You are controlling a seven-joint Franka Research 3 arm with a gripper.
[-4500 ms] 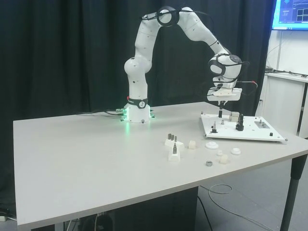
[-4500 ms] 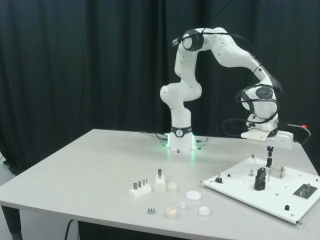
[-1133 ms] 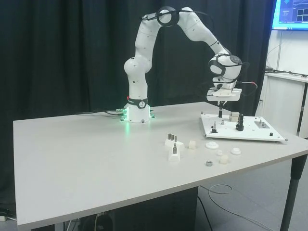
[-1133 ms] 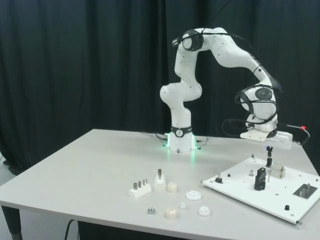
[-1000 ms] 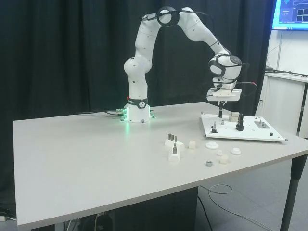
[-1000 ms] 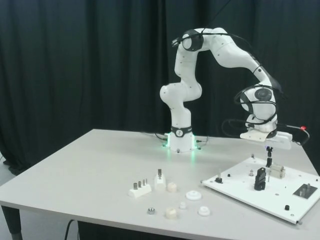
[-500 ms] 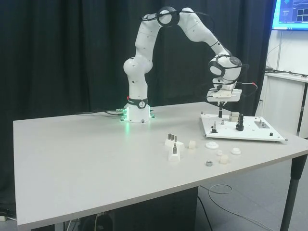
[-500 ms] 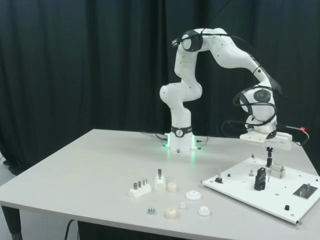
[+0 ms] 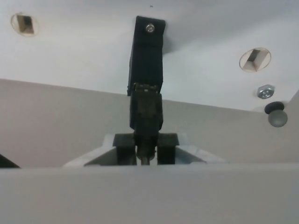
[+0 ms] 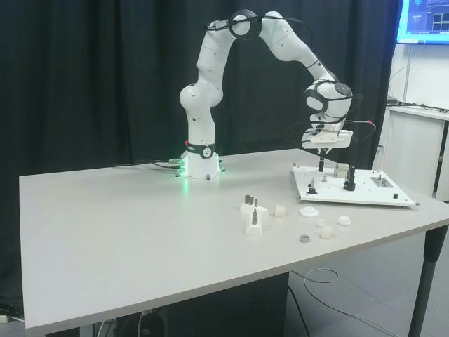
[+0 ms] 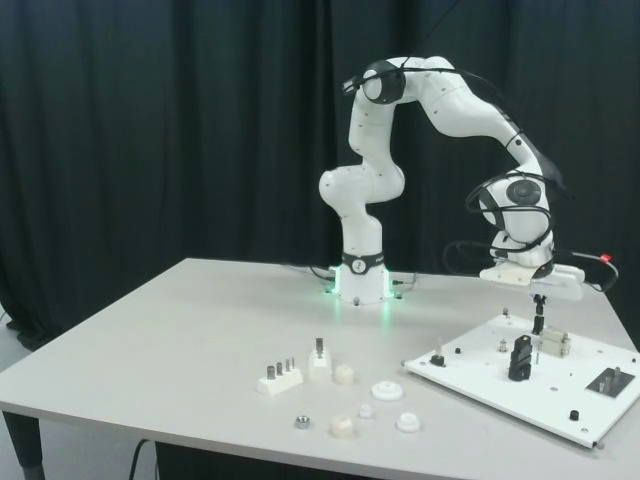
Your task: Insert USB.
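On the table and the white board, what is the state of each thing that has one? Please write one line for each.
gripper: shut on the USB plug, above the white board.
USB plug: held upright in the jaws, its tip at the black socket block, depth hidden.
black socket block: screwed on the board, standing.
white board: flat on the grey table.
arm's base light: lit green.
metal nut: loose on the table.
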